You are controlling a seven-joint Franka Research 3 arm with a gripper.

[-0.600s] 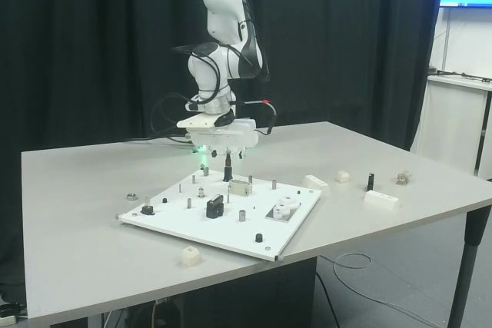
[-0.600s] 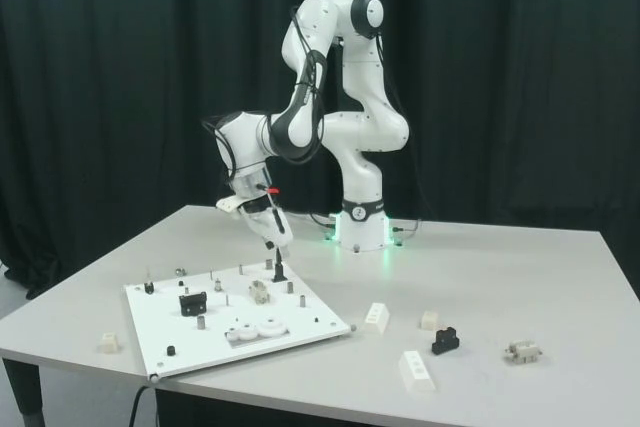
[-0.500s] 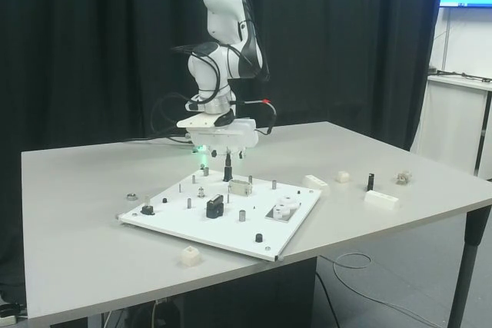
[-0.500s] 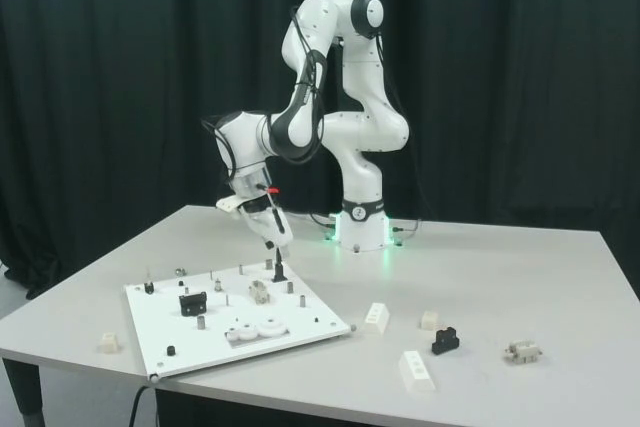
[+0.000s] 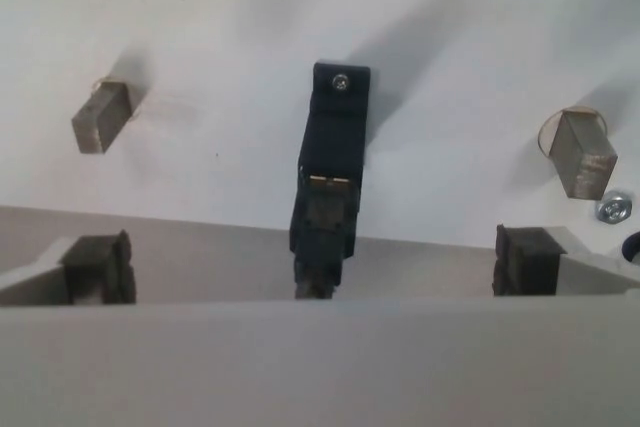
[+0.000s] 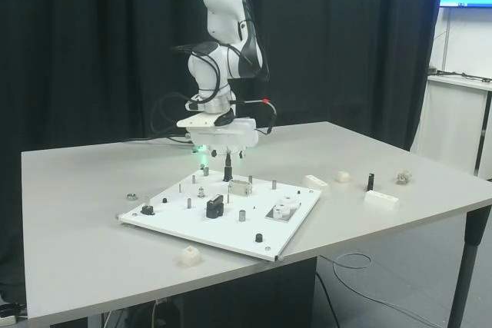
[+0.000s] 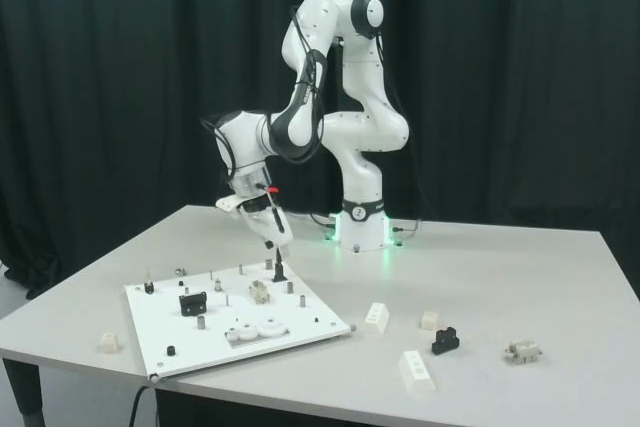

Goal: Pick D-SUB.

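The tool (image 5: pixel 312 265) hangs over the white board (image 6: pixel 304 211) on the desk (image 6: pixel 77 190), spread wide and holding nothing. Its two fingers (image 5: pixel 97 267) straddle a black upright block with a screw at one end. This is probably the D-SUB (image 5: pixel 330 162), though its form is hard to make out. It stands fixed on the board, centred in the gap, so closing should catch it squarely. Grey pegs (image 5: pixel 102 117) flank it, well clear. No writing can be read.
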